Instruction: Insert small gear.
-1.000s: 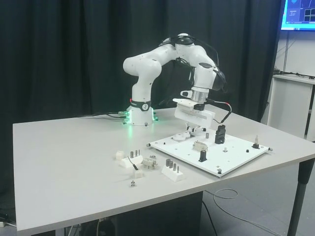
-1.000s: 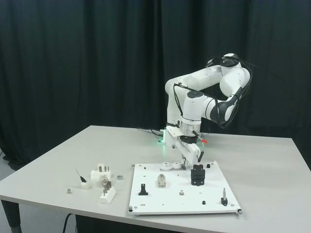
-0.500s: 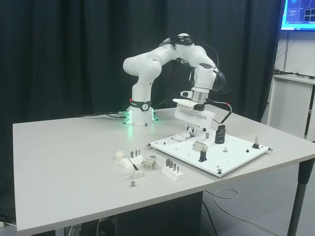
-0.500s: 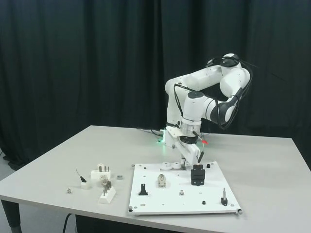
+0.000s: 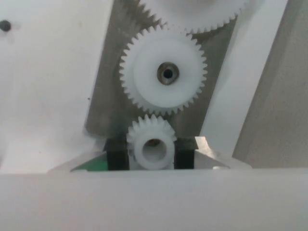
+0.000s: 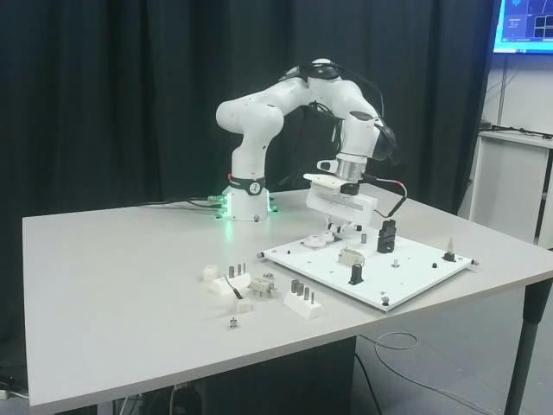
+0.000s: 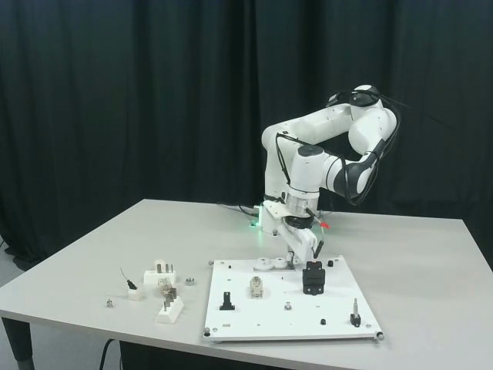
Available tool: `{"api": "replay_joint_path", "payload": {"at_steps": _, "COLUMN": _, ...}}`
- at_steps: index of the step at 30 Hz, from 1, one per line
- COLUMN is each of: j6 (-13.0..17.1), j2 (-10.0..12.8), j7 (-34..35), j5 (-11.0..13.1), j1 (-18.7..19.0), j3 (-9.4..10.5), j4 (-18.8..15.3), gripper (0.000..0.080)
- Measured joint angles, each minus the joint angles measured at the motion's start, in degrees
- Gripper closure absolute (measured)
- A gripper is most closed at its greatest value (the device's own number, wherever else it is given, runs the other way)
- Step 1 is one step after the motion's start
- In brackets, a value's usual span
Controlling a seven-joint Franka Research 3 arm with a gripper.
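Observation:
In the wrist view the small white gear (image 5: 151,144) sits between my two black fingers (image 5: 118,155), which close against its teeth. My gripper (image 5: 151,155) is shut on it. The gear is low over the grey metal plate (image 5: 107,91), its teeth meeting those of the medium white gear (image 5: 163,72) on its peg. The rim of a large gear (image 5: 192,12) shows beyond. I cannot tell whether the small gear touches the plate. In the room views the gripper (image 6: 333,230) (image 7: 292,260) is down at the far edge of the white board (image 6: 415,275) (image 7: 266,317).
On the board stand a black block (image 6: 386,236) (image 7: 313,278) close beside the gripper, a small metal connector (image 6: 350,257) and several pegs. Loose white holders and small parts (image 6: 259,290) (image 7: 162,289) lie on the grey table beside the board.

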Motion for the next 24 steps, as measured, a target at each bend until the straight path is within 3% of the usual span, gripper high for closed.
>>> {"api": "replay_joint_path", "payload": {"at_steps": 24, "j6": -0.01, "j2": 0.0, "j7": 0.38, "j5": 0.24, "j1": 0.08, "j3": -0.31, "j4": 0.07, "gripper": 0.0603}}
